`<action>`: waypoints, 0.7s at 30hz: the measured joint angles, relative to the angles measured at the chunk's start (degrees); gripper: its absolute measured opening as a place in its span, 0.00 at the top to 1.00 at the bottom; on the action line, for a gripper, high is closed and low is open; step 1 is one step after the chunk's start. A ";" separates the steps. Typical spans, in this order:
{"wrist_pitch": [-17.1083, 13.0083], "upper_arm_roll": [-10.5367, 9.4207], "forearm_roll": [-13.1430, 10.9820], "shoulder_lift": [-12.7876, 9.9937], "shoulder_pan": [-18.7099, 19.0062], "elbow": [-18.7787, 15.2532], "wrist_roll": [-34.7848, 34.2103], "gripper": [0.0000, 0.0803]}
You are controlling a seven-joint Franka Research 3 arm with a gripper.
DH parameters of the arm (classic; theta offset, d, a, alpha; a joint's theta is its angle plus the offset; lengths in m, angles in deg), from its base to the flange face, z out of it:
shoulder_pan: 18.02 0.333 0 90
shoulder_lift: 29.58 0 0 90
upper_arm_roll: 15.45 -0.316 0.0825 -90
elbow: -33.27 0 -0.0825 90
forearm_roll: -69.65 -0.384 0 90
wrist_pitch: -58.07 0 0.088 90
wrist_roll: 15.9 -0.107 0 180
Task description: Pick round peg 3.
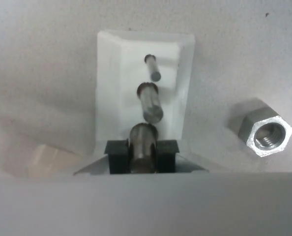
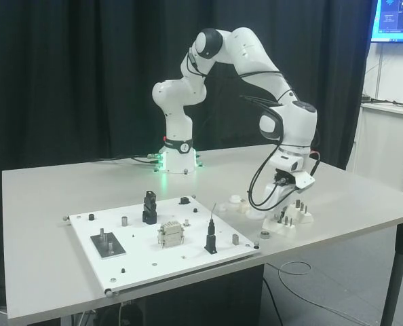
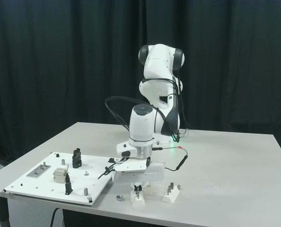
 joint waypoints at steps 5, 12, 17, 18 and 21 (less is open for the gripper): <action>0.60 -0.10 0.00 0.44 0.00 -0.01 0.00 0.86; 2.76 -0.32 0.00 1.75 0.00 -0.01 0.00 0.86; 4.24 -0.47 0.00 2.91 0.01 -0.01 0.00 0.86; 4.53 -0.50 0.00 3.13 0.02 -0.01 0.00 0.86; 5.07 -0.54 0.00 3.76 0.03 -0.01 0.00 0.86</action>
